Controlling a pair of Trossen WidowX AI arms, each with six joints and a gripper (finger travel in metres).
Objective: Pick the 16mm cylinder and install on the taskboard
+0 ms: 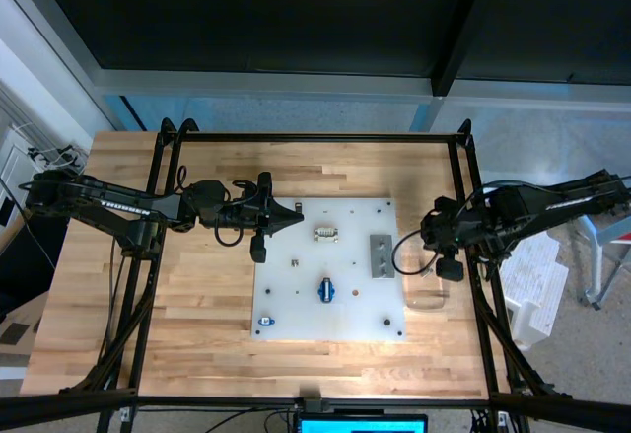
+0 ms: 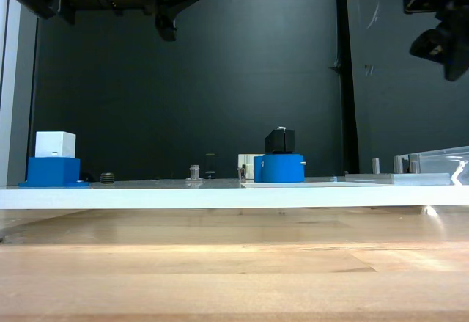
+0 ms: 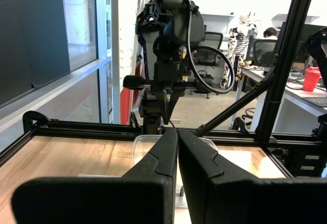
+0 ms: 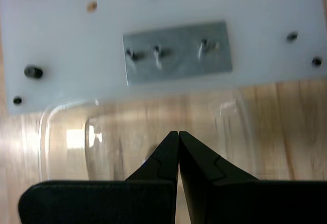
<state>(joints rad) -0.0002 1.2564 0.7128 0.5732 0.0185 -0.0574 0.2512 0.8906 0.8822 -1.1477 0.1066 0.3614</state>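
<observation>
backdrop: dark panel (image 2: 256, 58) | table (image 1: 118, 305): light wood planks inside black frame (image 1: 315, 138) | floor (image 1: 532, 122): grey, speckled | beyond: tall windows (image 3: 79, 20), office chairs (image 3: 207, 58), desk (image 3: 306, 95), bright daylight

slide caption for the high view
Left gripper shut over the taskboard; right gripper shut above the clear tray beside it

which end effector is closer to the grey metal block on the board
Right. The right end effector hangs shut over the clear tray next to the grey metal block; the left end effector, also shut, hovers over the taskboard's far left corner.
</observation>
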